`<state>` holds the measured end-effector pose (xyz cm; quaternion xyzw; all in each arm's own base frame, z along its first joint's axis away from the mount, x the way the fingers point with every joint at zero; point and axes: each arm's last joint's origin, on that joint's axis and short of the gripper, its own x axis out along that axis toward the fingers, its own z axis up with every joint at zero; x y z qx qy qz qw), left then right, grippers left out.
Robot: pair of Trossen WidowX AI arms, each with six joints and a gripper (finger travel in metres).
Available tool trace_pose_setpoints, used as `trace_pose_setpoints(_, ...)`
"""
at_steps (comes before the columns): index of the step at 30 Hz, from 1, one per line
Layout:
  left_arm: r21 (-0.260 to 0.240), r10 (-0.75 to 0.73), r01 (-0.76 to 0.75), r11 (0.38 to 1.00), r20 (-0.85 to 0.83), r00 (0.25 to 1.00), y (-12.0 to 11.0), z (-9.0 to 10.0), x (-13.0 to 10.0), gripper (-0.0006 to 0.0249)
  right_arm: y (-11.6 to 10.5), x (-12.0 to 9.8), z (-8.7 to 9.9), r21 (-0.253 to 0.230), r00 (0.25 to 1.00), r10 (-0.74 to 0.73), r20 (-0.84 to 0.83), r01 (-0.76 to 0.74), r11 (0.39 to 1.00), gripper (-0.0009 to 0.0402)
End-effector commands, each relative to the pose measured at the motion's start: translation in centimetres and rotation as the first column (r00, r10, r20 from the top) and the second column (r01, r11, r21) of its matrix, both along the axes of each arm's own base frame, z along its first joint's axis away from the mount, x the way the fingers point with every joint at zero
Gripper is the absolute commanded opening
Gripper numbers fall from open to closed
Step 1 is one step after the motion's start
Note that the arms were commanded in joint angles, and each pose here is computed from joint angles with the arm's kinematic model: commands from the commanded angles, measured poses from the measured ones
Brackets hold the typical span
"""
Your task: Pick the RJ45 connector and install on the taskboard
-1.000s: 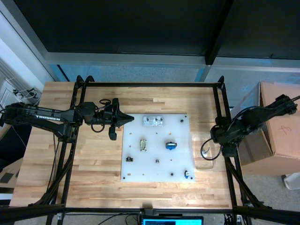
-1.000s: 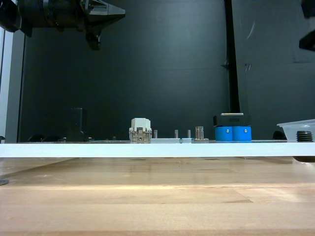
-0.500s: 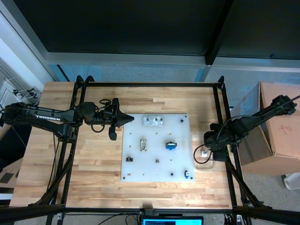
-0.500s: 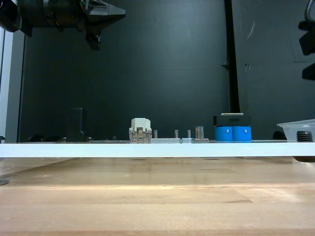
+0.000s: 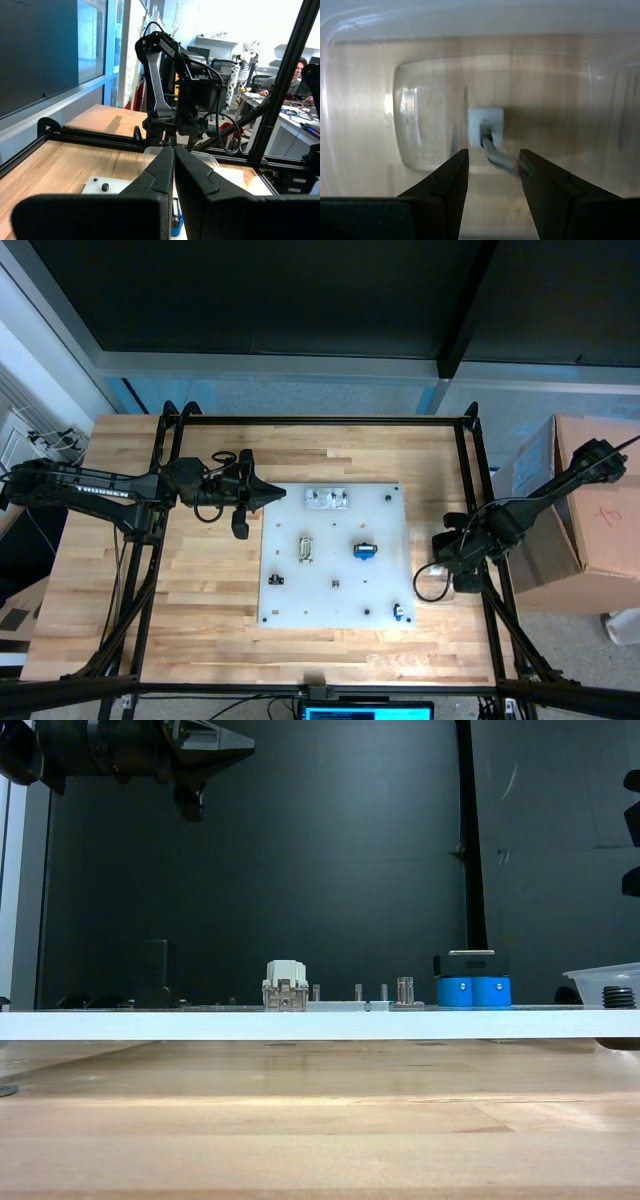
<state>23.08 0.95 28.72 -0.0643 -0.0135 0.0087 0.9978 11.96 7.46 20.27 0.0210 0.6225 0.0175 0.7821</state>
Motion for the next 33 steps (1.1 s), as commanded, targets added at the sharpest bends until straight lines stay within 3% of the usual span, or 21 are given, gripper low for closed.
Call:
trace_pose_setpoints(1,0.000,0.000,0.000,1.000,0.000,1.000,0.0,0.0,0.0,0.0000,0.4,0.3,-0.4,-0.008,1.000,0.013,0.012,-0.013,1.000,0.0140)
trace_pose_setpoints(9,0.000,0.000,0.000,1.000,0.000,1.000,0.0,0.0,0.0,0.0000,0.5,0.3,-2.2,-0.023,1.000,0.007,-0.019,-0.008,1.000,0.0134)
trace_pose_setpoints(19,0.000,0.000,0.000,1.000,0.000,1.000,0.0,0.0,0.0,0.0000,0.7,0.4,-2.4,-0.008,1.000,0.018,-0.014,-0.018,1.000,-0.0004)
trace_pose_setpoints(28,0.000,0.000,0.000,1.000,0.000,1.000,0.0,0.0,0.0,0.0000,0.7,0.4,-2.3,-0.003,1.000,0.002,-0.013,-0.002,1.000,-0.0001)
trace_pose_setpoints(33,0.000,0.000,0.000,1.000,0.000,1.000,0.0,0.0,0.0,0.0000,0.9,0.6,-1.3,0.002,1.000,0.004,-0.005,-0.004,1.000,0.0000)
